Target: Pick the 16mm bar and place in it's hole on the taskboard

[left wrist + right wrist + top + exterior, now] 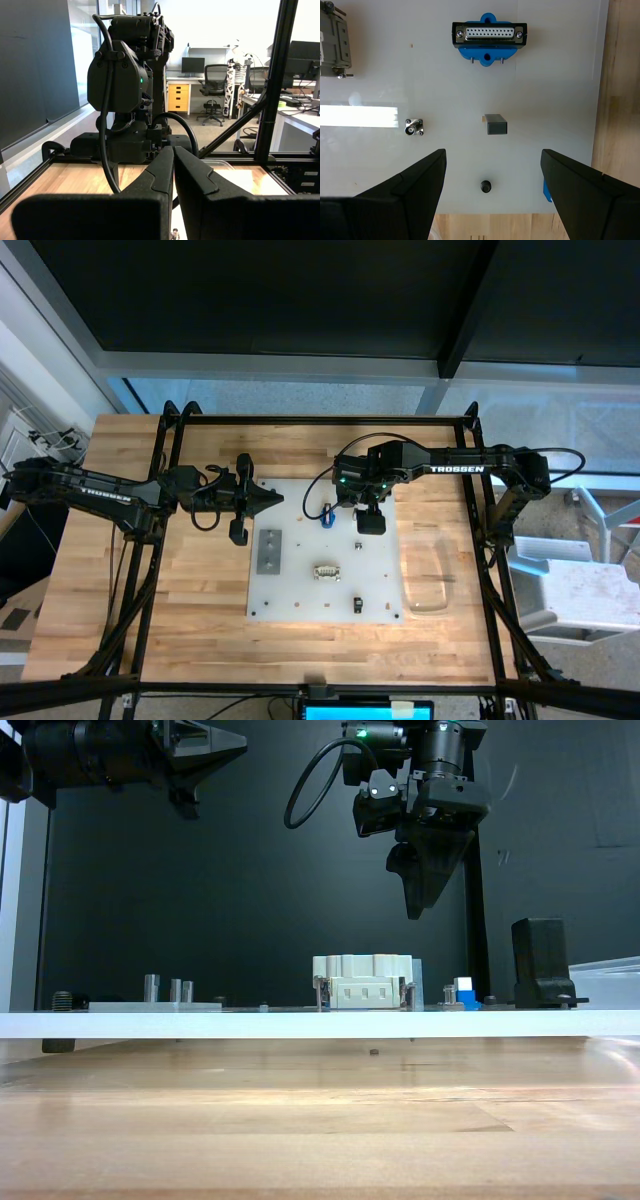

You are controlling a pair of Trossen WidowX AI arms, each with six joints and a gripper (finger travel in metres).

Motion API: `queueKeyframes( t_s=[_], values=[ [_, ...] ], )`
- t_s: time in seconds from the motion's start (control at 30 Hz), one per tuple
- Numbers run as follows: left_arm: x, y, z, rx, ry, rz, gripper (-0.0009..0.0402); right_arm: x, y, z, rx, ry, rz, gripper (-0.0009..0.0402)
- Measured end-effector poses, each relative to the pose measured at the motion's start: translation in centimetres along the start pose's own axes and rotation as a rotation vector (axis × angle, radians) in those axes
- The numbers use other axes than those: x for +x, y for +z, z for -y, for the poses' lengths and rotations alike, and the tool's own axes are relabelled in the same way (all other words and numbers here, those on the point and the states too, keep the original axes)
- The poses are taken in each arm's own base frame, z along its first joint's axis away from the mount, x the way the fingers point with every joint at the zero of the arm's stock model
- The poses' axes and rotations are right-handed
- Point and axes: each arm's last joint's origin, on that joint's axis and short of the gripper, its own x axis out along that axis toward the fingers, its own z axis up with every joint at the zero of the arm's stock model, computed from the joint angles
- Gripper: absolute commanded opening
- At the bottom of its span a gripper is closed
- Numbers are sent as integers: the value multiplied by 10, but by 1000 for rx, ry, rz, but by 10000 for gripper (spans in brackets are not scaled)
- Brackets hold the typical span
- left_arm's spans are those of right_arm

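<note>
Wooden table [200, 640] is topped by the white task board [300, 590]; seen from above, the left gripper [274, 496], clenched on nothing, is held at the board's 10 o'clock corner, and the right gripper [492, 152], spread wide and empty, high at 2 o'clock of its centre. On the grey block [270, 550] at 9 o'clock three upright pegs [150, 988] are seated; the 16mm bar is presumably one, but which cannot be told. It should be identified first, then straddled evenly from directly above before closing.

Robotics lab: framed workbench [150, 590], office desks [186, 80]
</note>
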Motion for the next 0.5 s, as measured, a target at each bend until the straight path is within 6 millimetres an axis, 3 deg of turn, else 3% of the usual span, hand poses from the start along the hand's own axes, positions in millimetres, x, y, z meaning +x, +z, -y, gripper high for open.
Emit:
queueKeyframes(
  t_s=[0.5],
  values=[
    [0,0,0,0,0,0,0,2,4,1,-21,-4,29,265]
  ],
)
